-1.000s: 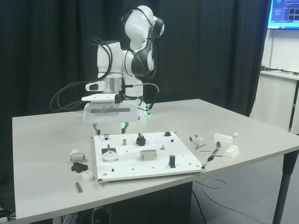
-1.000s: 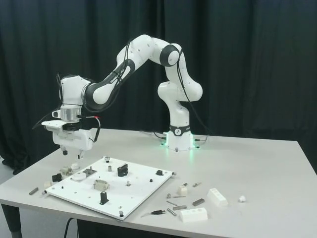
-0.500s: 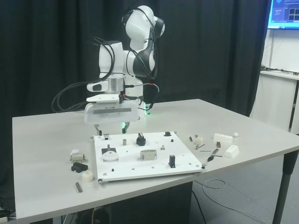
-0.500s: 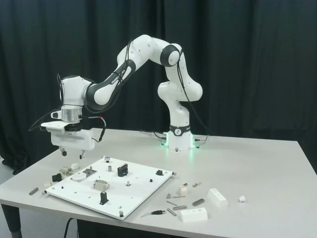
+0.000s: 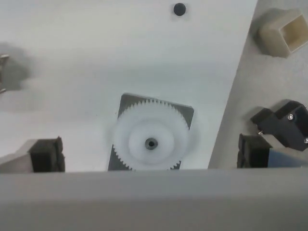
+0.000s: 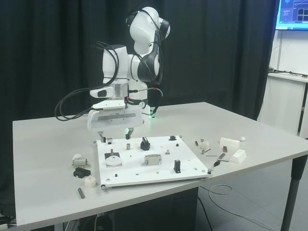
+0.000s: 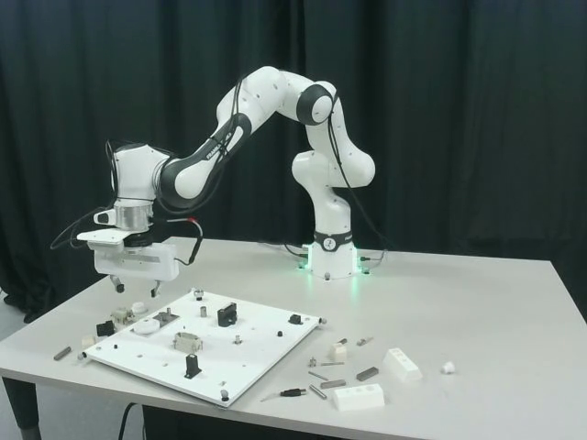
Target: Remove round peg 4.
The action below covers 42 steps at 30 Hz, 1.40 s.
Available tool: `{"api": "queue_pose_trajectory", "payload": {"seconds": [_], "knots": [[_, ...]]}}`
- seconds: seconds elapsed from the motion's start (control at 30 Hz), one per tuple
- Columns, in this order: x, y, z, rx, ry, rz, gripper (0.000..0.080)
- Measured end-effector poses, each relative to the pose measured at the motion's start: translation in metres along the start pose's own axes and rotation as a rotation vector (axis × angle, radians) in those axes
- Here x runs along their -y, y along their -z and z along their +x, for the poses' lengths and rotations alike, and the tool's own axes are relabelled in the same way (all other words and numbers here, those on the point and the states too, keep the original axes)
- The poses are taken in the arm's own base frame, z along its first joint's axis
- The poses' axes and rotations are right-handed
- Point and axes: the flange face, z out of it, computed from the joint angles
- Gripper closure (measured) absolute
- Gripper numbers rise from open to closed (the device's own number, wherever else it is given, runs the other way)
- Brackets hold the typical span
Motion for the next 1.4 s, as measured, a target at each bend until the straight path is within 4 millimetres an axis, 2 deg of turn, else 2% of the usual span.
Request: {"api": "queue_pose_trajectory", "payload": {"seconds": [0.83,1.13,1.4], "knots": [[-0.004,0.015,0.001,0.041,0.084,-0.048,0.0003],[-0.004,0.018,-0.011,0.114,0.123,-0.077,0.0003],[-0.002,0.015,-0.031,0.172,0.151,-0.090,0.0003]]}}
